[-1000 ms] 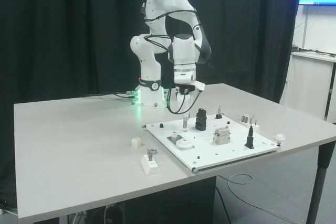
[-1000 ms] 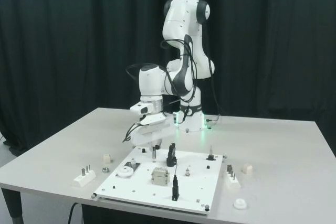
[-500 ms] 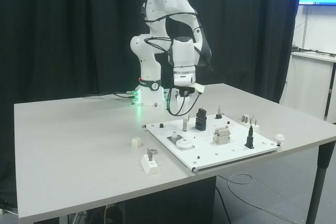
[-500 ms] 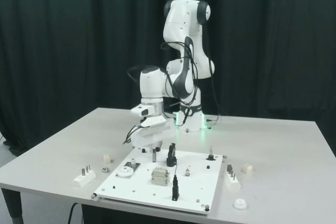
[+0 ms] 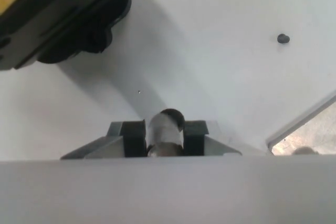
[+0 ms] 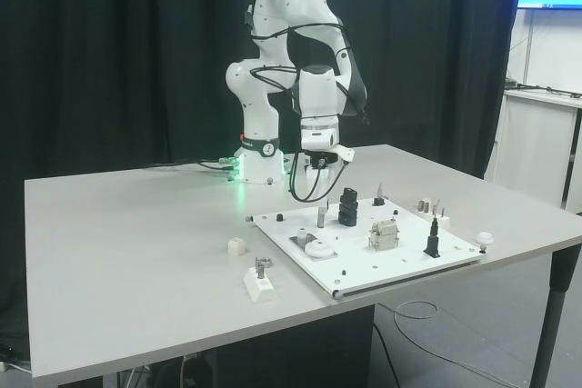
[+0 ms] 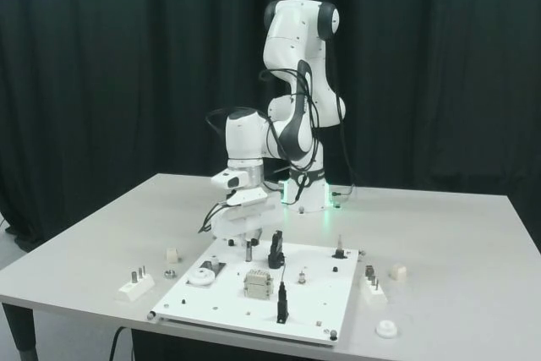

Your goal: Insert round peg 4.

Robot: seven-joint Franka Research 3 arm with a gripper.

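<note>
Black curtains close off the room behind the grey table [image 6: 118, 243], and on it lies the white board [image 6: 364, 256] I am working over. My gripper [image 5: 164, 136] hangs above the board's rear part, its two fingers [image 5: 134, 137] clamped on the peg [image 5: 166, 129], which stands upright between them with its long axis pointing straight down at the board. In the room views the peg [image 6: 321, 214] shows below the gripper [image 6: 320, 170] with its lower end close to the board; I cannot tell whether it touches.

The move turns on what lies directly beneath the peg's tip. In the wrist view I see only plain white board [image 5: 220, 66] under and ahead of it, and no hole that I can make out, so I judge the target is either hidden by the peg itself or off to one side. I would want the axis kept vertical and the tip centred before pressing down.

Outward from the tool: a black block [image 6: 347, 207] stands just beside the peg, the nearest thing that could foul a finger on a sideways correction; it fills a corner of the wrist view [image 5: 58, 14]. A small black stud [image 5: 283, 38] sits farther off on the board. Farther toward the board's front edge are a white ring [image 6: 318, 250], a grey connector [image 6: 384, 235] and a black plug [image 6: 433, 241], all well apart from the gripper.
</note>
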